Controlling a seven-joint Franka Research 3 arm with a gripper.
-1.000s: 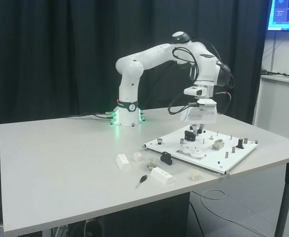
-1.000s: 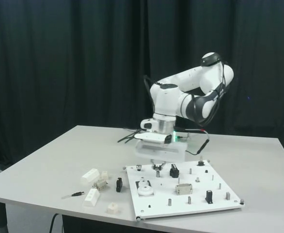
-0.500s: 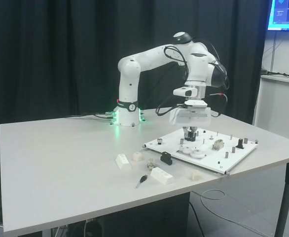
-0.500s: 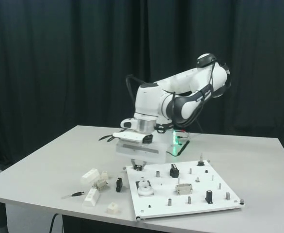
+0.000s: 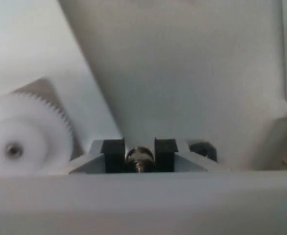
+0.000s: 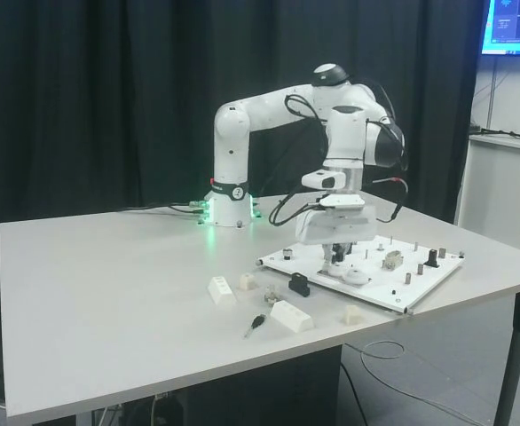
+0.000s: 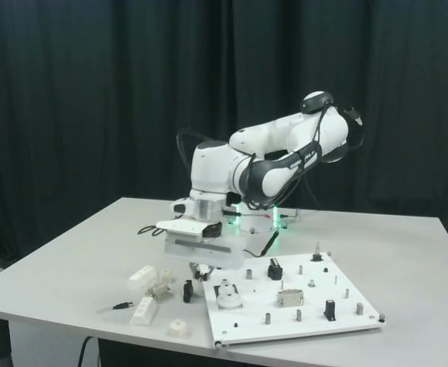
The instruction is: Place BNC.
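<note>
The gripper (image 5: 139, 155) is clamping the BNC (image 5: 139, 160). In the wrist view its two black fingertips (image 5: 114, 154) are pressing on either side of the small metal connector, which is sitting upright between them and clear of any surface. So the task's thing is in the jaws and in the air, not yet set down.

In the second room view, taking the gripper as the centre of the dial, it is hanging low over the near-left corner of the white board (image 7: 316, 315). The white gear (image 7: 228, 298) is lying on the board near it at about 4 o'clock. A small black part (image 7: 187, 290) is standing on the grey table (image 7: 79, 256) just beside it at about 7 o'clock. The white blocks (image 7: 142, 277) are lying farther out at about 9 o'clock. The white arm (image 7: 277, 145) is reaching in from about 1 o'clock.

By my judgement the carrying step is in hand: the connector is gripped and the placing is not yet done. Whether the spot is meant to be on the board or on the table beside it, I cannot tell.

The next move is calling for a straight, slow descent with the connector kept upright. The jaws should be parting only once it is resting on a surface, and the fingers should then be lifting away without nudging the gear or the black part.
</note>
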